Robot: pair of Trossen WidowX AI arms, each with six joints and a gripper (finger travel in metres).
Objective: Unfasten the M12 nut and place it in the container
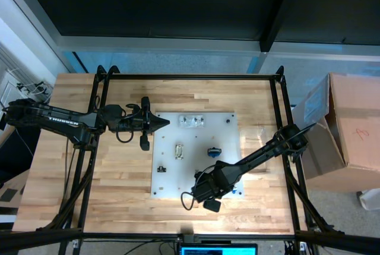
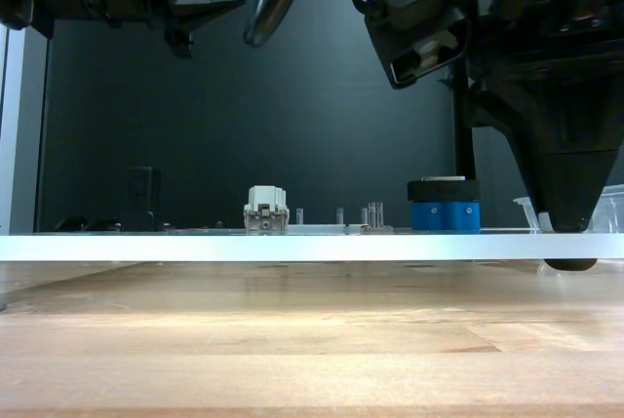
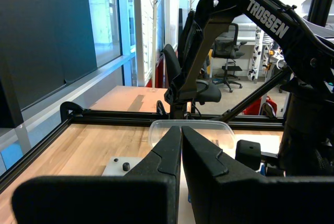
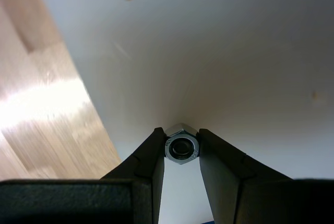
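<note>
Right gripper [image 4: 181, 140] pinches nut [image 4: 181, 149] at board's [image 1: 199, 160] near edge; on its stud, we cannot tell. Left gripper [image 3: 181, 136] closed, raised. Right arm [image 3: 271, 18] reads TROSSEN.

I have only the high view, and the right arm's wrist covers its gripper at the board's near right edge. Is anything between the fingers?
Observer: Yes. The right wrist view shows the right gripper shut on the nut, with a finger on each opposite flat.
Operator: Is the nut off its stud?
Observer: I cannot tell. In the low view the gripper's tip reaches down to the board and hides the stud.
Operator: And the left gripper?
Observer: The left gripper is over the board's far left edge. The left wrist view shows its fingers together with nothing between them.
</note>
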